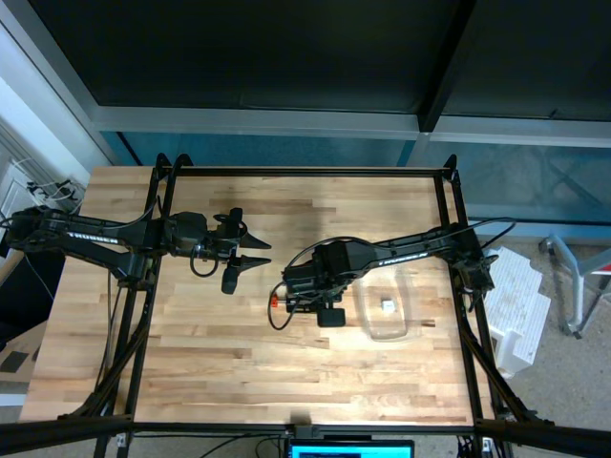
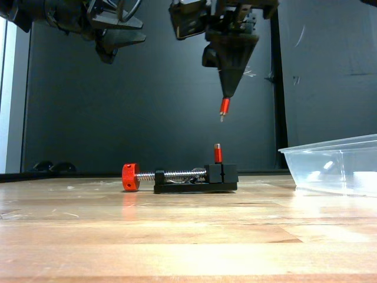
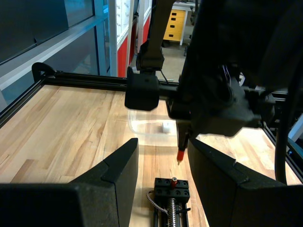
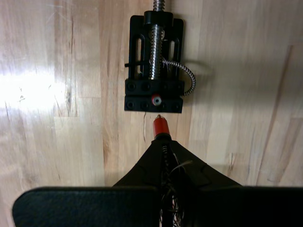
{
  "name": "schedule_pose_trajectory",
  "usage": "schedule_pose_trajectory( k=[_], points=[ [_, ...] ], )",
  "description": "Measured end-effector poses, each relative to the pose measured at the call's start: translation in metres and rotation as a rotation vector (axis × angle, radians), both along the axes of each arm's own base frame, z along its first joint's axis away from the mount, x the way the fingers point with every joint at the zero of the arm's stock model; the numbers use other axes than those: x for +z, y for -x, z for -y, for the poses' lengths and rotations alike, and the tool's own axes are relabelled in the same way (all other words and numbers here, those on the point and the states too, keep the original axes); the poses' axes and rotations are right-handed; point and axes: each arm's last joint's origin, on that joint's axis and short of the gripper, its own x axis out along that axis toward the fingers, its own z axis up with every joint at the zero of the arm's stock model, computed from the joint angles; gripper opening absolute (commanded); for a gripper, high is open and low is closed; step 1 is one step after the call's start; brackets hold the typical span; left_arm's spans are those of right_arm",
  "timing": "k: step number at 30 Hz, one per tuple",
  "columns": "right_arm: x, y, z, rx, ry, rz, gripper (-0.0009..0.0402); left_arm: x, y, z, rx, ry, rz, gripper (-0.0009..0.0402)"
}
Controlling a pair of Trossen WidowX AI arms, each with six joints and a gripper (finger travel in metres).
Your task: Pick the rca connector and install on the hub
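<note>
Pale wooden planks make up the surface, boxed in by a black frame with dark panels on the far side. From the high view, the left end effector (image 1: 258, 253) hangs over the left-centre of the surface, its fingers spread apart and holding nothing. The right end effector (image 1: 307, 291) reaches in to the middle and hides most of the hub (image 1: 274, 303), whose red knob end pokes out to the left. Just to the right lies a clear tray (image 1: 368, 324) with a small white cube (image 1: 388, 305) in it. From the low view, the right end effector's fingers are pinched closed on the rca connector (image 2: 224, 108), a small red plug with its silvery pin pointing down. The plug hangs clearly above the hub's upright red socket (image 2: 217, 152), not touching it and sitting a little to the socket's right. The left wrist view shows the same gap, with open air between the plug and the socket. The right wrist view looks straight down the fingers and shows the plug's tip just short of the socket opening rather than over it. By my reading the pick is done and the plug is carried to the hub. What is left is a small sideways correction, the descent, seating the pin, and letting go.
</note>
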Motion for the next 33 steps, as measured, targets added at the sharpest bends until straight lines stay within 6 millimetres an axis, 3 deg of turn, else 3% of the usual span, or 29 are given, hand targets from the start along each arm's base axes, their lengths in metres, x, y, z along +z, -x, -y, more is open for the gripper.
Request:
schedule_pose_trajectory(
  k=[7,33],
  points=[
    [-0.009,-0.012,-0.002,0.0,0.006,-0.04,0.0,-0.001,0.0,0.0,0.0,0.0,-0.016,0.0141],
    [-0.031,-0.02,0.0,-0.001,0.008,-0.1,0.0,-0.001,0.0,0.0,0.0,0.0,-0.012,0.014]
  ],
)
